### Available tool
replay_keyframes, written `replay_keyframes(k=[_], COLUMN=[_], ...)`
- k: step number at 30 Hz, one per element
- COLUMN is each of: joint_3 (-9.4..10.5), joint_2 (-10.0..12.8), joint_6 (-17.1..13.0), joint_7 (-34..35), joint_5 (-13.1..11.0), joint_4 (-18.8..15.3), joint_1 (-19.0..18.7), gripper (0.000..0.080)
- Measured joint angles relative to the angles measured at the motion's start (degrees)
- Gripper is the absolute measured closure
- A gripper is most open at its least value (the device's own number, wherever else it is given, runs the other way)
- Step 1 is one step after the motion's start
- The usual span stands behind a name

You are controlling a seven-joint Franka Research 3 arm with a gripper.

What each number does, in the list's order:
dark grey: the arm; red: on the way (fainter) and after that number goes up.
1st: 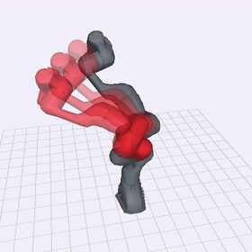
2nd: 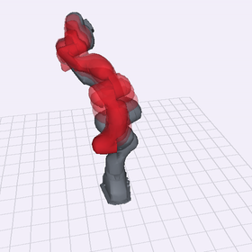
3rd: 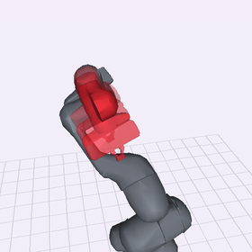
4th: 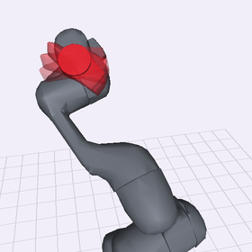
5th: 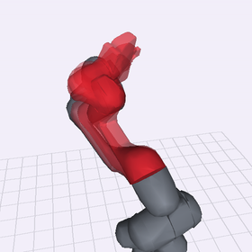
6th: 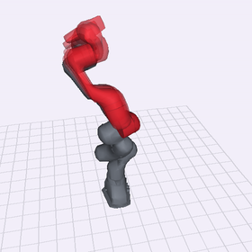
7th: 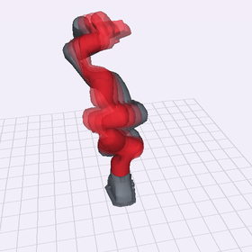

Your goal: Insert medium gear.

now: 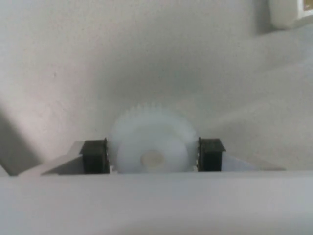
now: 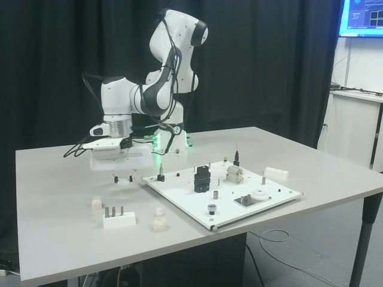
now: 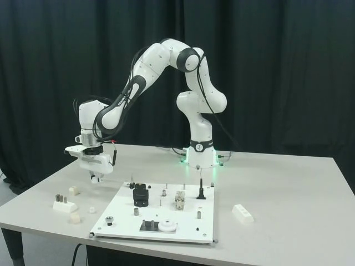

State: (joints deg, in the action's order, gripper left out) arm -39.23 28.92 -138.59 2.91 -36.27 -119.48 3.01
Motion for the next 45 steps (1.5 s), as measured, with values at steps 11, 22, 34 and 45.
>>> replay_keyframes(k=[11,22,34,45], joint_3=[-0.89,-2.51,-3.39,-3.42], joint_2=[-0.1,-0.8,-2.2,-3.2], joint_6=[0.9,2.5,3.5,3.8], joint_7=[0.0,0.4,1.5,5.4], joint_5=[0.9,0.9,0.9,0.9], joint_4=[0.7,1.0,1.1,1.4], joint_1=[-0.1,-0.3,-0.4,-1.2], gripper=[0.0406,0.0406,0.0406,0.0406])
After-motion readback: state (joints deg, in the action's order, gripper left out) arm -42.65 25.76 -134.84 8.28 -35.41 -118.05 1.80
